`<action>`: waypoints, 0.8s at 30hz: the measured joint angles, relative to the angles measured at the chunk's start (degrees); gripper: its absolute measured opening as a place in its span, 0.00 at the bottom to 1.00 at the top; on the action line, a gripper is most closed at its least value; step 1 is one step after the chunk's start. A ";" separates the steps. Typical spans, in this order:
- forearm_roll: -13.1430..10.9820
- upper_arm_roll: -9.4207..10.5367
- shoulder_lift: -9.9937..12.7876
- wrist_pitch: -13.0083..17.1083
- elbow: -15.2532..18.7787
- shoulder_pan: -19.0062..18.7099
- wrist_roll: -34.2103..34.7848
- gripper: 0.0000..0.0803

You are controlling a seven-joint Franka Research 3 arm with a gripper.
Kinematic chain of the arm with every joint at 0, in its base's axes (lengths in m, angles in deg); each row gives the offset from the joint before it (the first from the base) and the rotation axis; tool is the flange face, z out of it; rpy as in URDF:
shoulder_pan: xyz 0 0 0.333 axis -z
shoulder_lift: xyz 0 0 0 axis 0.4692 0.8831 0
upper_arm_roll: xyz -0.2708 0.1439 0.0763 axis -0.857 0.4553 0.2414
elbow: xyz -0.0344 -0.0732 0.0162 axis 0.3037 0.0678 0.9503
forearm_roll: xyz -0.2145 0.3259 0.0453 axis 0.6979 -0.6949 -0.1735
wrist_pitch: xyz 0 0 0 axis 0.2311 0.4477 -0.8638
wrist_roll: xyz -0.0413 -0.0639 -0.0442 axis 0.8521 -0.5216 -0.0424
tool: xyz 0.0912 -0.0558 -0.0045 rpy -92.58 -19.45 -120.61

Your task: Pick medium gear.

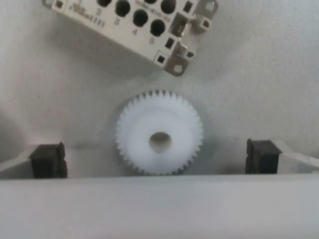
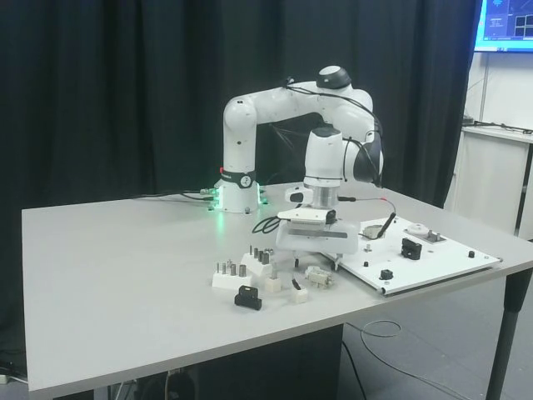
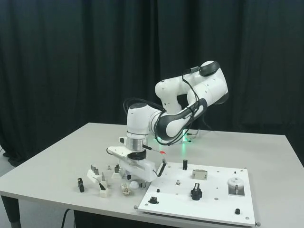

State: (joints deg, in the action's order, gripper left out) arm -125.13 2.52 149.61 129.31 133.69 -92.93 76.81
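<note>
The pincer (image 1: 155,158) hung wide apart over the white gear (image 1: 159,132), which lay flat on the grey surface (image 1: 259,84).

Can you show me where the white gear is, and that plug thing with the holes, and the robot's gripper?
white gear (image 1: 159,132), wrist view, toothed face.
connector block (image 1: 130,20), wrist view, holed face.
gripper (image 1: 154,158), wrist view, between fingertips.

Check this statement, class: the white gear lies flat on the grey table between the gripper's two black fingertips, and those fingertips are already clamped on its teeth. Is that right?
Not quite. The wrist view shows the gripper open: its black fingertips stand apart from the white gear on either side, touching no teeth. The rest holds: the gear lies flat on the grey table between them.
</note>
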 joint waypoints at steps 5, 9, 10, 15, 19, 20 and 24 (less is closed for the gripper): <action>-0.15 0.32 0.12 0.40 -0.38 0.31 0.00 1.00; -0.15 0.53 0.17 0.57 -0.59 0.45 -0.16 1.00; -0.15 0.56 0.19 0.59 -0.63 0.46 -0.42 1.00; -0.15 0.68 0.21 0.70 -0.72 0.47 -2.01 0.87; -0.15 0.73 0.21 0.71 -0.73 0.47 -2.04 0.67; -0.15 0.74 0.21 0.71 -0.73 0.47 -2.04 0.47; -0.15 0.69 0.20 0.81 -0.77 0.47 -2.04 0.47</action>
State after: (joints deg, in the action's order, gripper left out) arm -125.28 3.21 149.82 130.12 132.92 -92.46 74.77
